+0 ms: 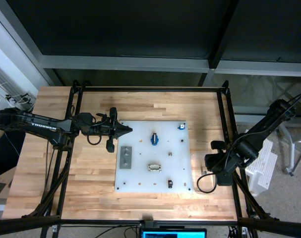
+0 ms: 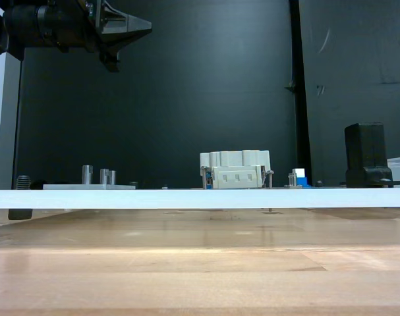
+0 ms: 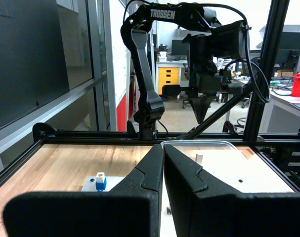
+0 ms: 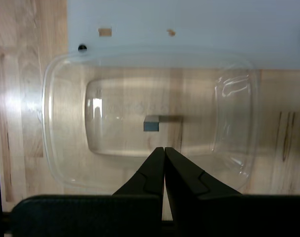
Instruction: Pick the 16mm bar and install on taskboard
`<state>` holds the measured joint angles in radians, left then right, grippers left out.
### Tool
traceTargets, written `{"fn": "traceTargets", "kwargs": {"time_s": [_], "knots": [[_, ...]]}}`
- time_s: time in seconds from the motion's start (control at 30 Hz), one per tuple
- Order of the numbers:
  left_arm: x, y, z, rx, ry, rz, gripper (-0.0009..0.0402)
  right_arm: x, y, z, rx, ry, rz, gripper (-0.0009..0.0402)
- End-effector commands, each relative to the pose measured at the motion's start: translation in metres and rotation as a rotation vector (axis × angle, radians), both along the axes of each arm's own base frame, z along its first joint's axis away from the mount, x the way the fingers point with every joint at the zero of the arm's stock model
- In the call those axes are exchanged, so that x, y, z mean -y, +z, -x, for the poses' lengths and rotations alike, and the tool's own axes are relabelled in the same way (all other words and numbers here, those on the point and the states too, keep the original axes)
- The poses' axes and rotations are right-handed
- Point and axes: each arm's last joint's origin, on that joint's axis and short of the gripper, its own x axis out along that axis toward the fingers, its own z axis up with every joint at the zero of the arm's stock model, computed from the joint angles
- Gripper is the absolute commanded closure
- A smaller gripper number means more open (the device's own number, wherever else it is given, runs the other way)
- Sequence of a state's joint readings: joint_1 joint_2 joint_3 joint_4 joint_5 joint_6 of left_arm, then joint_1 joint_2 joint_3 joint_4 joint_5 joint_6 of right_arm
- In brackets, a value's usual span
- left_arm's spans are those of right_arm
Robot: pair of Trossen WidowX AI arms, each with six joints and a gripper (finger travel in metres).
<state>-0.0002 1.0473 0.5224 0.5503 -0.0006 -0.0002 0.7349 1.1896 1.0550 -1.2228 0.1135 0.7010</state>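
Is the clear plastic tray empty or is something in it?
Not empty: one small grey metal peg sits in the clear tray. Right gripper, shut, hovers above it; left gripper, shut, hangs over the white taskboard's far-left corner.

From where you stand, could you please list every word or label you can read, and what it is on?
"TROSSEN": white letters on the right arm, left wrist view.
White lettering on the left arm, high view: too small to read.
Nothing else legible.
Left claw, shut, hangs over the taskboard at its far-left edge; right claw, shut, above the clear tray.
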Motion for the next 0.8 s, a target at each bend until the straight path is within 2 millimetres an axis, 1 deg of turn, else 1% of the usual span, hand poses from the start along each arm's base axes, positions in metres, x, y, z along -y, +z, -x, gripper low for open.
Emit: {"fn": "traceTargets", "kwargs": {"time_s": [0.03, 0.17, 0.57, 0.7, 0.8], "knots": [[0.000, 0.000, 0.000, 0.000, 0.000, 0.000, 0.0393, -0.002, -0.003, -0.001, -0.012, 0.006, 0.010, 0.0388], [0.000, 0.000, 0.000, 0.001, 0.000, 0.000, 0.0393, -0.005, -0.006, -0.003, -0.025, 0.008, 0.022, 0.0359], [0.000, 0.000, 0.000, 0.000, 0.000, 0.000, 0.0393, -0.011, -0.016, -0.009, -0.064, -0.014, 0.052, 0.0226], [0.000, 0.000, 0.000, 0.001, 0.000, 0.000, 0.0393, -0.013, -0.020, -0.010, -0.081, -0.016, 0.067, 0.0196], [0.000, 0.000, 0.000, 0.000, 0.000, 0.000, 0.0393, -0.016, -0.023, -0.011, -0.093, -0.012, 0.079, 0.0182]]}}
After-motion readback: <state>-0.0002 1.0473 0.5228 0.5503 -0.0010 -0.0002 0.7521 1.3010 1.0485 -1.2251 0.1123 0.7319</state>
